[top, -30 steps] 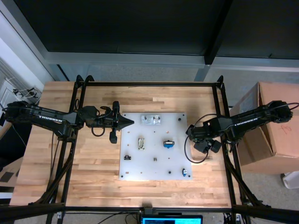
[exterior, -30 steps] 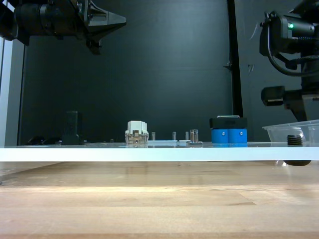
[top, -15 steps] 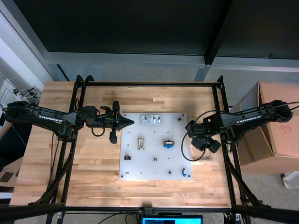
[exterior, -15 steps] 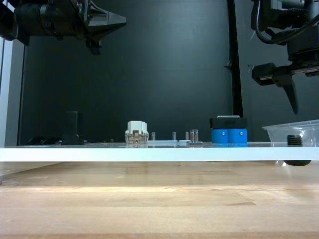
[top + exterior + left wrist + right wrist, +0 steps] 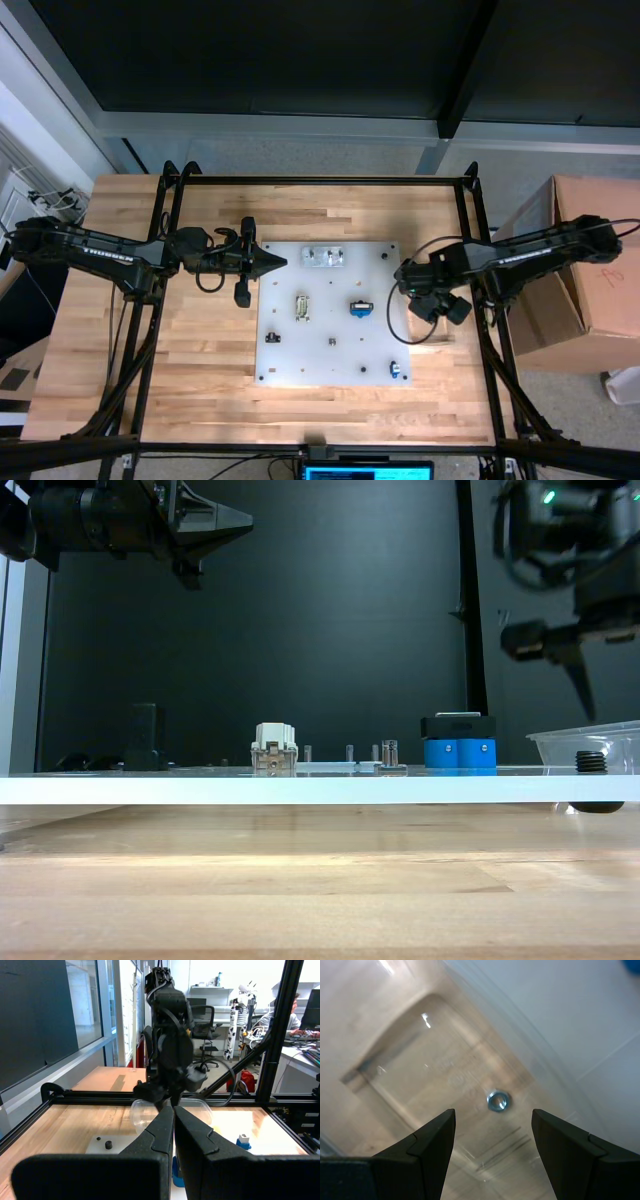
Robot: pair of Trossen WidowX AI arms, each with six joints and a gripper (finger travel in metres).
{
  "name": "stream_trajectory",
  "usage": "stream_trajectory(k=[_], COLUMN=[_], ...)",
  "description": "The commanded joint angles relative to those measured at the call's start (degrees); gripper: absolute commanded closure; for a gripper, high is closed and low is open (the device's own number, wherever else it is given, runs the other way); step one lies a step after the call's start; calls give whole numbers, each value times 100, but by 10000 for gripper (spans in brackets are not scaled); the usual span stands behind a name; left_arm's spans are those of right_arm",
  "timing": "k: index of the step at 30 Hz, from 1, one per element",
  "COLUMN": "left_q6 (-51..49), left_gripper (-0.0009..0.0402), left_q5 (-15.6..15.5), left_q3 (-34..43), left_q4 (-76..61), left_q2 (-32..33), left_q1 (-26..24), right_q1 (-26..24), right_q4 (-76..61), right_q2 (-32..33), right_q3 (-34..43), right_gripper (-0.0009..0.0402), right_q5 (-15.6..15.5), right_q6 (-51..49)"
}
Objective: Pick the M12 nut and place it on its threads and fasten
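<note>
The small silver nut [image 5: 497, 1100] lies flat and free on the floor of the clear tray [image 5: 420, 1050], clear of its stud. My right gripper [image 5: 492, 1111] hangs open above it, pointing down into the tray, with the nut between the lines of its two fingers. In the low view the right gripper [image 5: 583, 685] is well above the tray [image 5: 585, 736]. The black stud [image 5: 592, 763] shows bare ribs. My left gripper [image 5: 280, 262] is shut and held high at the board's far left edge, empty in the left wrist view [image 5: 173, 1110].
The white board [image 5: 300, 355] carries a blue block [image 5: 361, 308], a white connector [image 5: 301, 308] and a silver post [image 5: 331, 342]. A cardboard box [image 5: 585, 270] stands beyond the table's right edge. Black frame rails run around the table.
The right gripper has swung in toward the board and now hangs with its fingers pointing down over the tray. The left arm has not moved.
</note>
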Motion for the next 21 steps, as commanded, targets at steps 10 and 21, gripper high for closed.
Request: stream_trajectory(k=[10, 21], left_q6=[0, 0], left_gripper=[393, 393], left_q5=[2, 2], left_q3=[2, 2], left_q4=[0, 0], left_q2=[2, 2], left_q1=[0, 0], right_q1=[-131, -138], right_q4=[837, 1174], right_q2=[846, 846], right_q3=[-354, -706], right_gripper=[181, 182], right_q5=[-9, 2], right_q6=[-415, -892])
